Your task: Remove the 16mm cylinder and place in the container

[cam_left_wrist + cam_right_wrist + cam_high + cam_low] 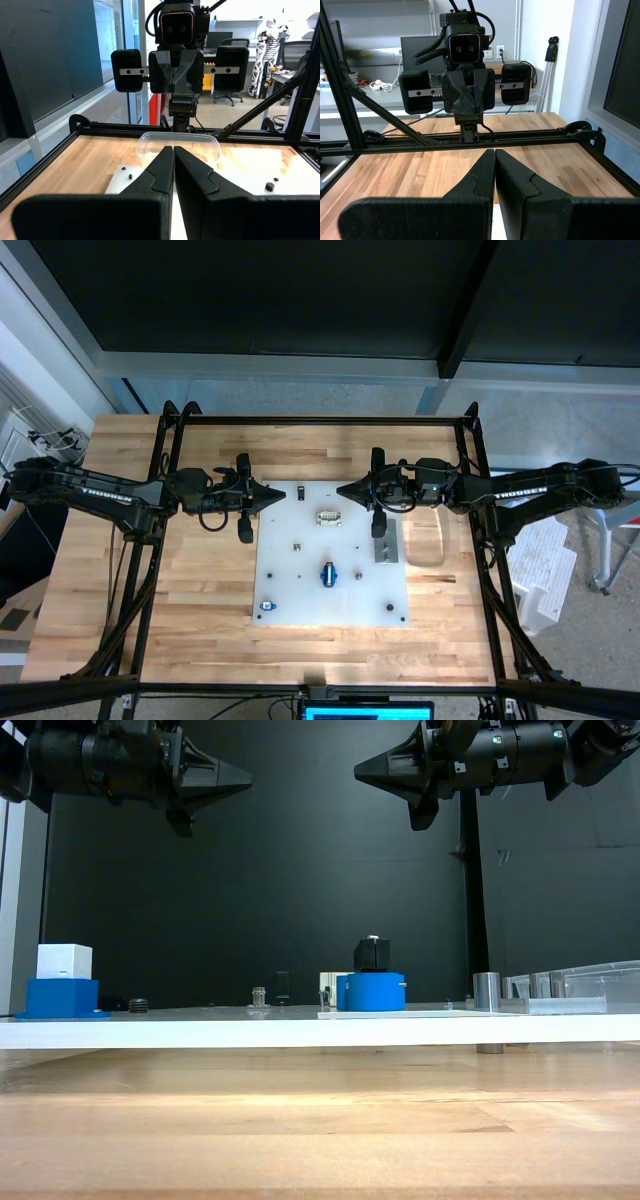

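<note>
From above, the left gripper (pixel 283 496) and the right gripper (pixel 340 490) hang nose to nose over the far part of the white task board (pixel 290 590). Each has its fingers pressed together on nothing. The 16mm cylinder (pixel 361 576) sits in the board toward the near edge from both tips, just beside the blue connector (pixel 328 575). I judge it closer to the right tip. The container (pixel 432 536) lies under the right arm, outboard of the grey block (pixel 388 540).

From table height, the cylinder (pixel 487 992) stands upright with its long axis vertical. It is well below the right gripper (pixel 357 768), toward that arm's own side of the tip. The left gripper (pixel 248 782) is farther off.

Along the left gripper (pixel 173 148), the fingers are together and the container (pixel 179 145) lies straight ahead, past the tips. The cylinder cannot be made out here.

Along the right gripper (pixel 495 151), the fingers are together and neither task thing shows.

You would likely take this with the right arm: spread the fingers, then come down along that vertical axis.
</note>
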